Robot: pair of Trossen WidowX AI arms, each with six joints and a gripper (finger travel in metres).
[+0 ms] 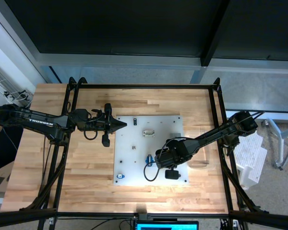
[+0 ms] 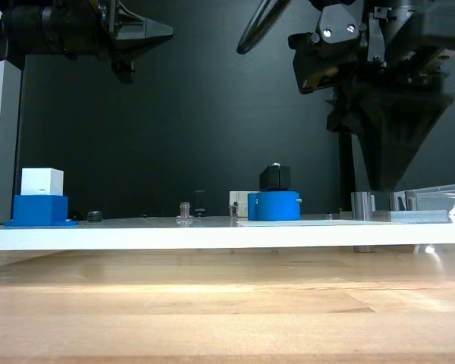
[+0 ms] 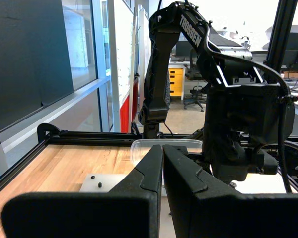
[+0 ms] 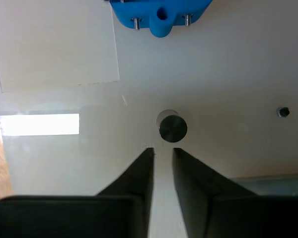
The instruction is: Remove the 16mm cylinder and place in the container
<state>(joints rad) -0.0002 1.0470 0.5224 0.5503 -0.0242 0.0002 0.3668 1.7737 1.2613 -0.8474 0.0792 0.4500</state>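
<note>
Although the cylinder [image 4: 173, 128] has not been lifted yet, the right arm is poised over it, so the task looks barely begun. From above, the left gripper [image 1: 121, 123] hangs parked at the left edge of the white board [image 1: 134, 163]. The right gripper [image 1: 161, 160] hangs over the near middle of the board, beside a blue fitting [image 1: 149, 159]. The clear container [image 1: 200, 164] lies just off the board's right edge, under the right arm. The cylinder cannot be made out in this view. From table height, the left gripper sits high at the left, well above the board. The right gripper points straight down with its tips close above the board. Next to them a short grey post, probably the cylinder, stands upright in the board. The container is just to its right, with nothing visible inside. From the left wrist, the left fingers [image 3: 154, 168] are pressed together and hold nothing. They aim across the table at the right arm, with the container's rim showing behind. From the right wrist, the cylinder shows end-on as a round grey disc seated in its hole, just ahead of the right fingertips. Those fingers stand a narrow gap apart, empty and not around the cylinder. The gap looks narrower than the disc. Nothing of the task appears done: the fingers likely need to widen, then grip the cylinder, pull it out, carry it right and release it into the container.
</note>
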